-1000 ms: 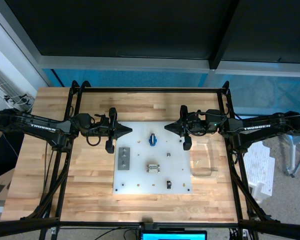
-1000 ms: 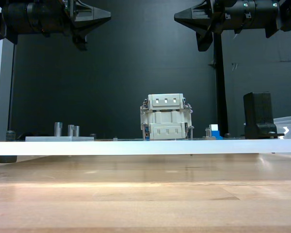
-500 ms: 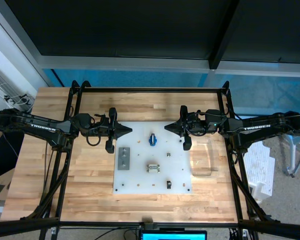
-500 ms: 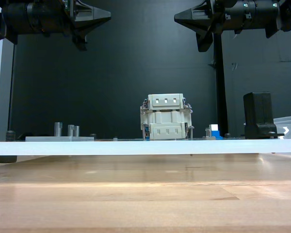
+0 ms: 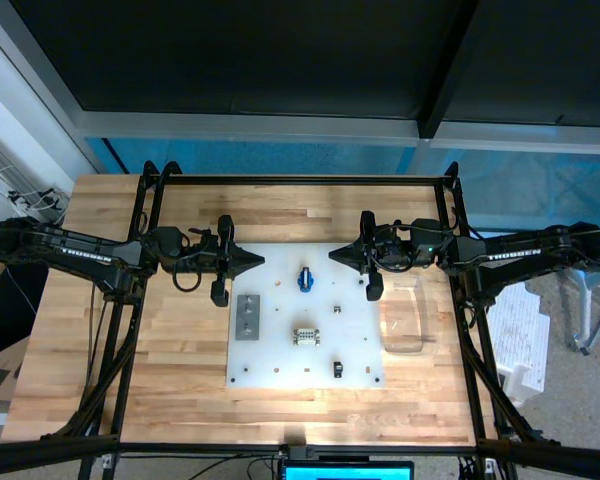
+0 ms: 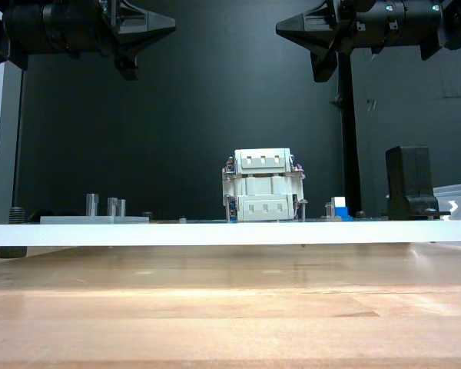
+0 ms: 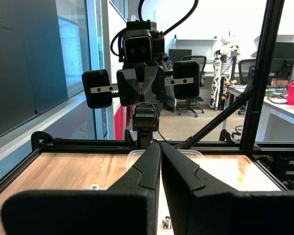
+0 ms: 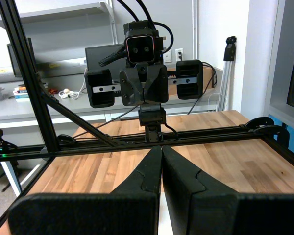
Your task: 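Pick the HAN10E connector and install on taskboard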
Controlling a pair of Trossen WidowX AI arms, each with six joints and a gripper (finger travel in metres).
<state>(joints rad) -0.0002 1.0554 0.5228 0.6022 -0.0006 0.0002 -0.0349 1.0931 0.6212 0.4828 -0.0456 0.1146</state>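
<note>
Pale grey plastic, boxy and stepped, the connector [image 5: 304,337] stands mid-taskboard [image 5: 365,330], toward the near edge. It seems to be stacked on its socket [image 6: 263,207] already, though the seating is hard to judge. Your left gripper [image 5: 258,260] and right gripper [image 5: 334,254] hang above the glossy white plate's far edge, fingers pressed together, holding nothing. Next, you'd check the fit, pressing squarely if it's proud.

Grey-white HAN10E connector [image 5: 304,337] stands upright on the white taskboard [image 5: 270,350].
</note>
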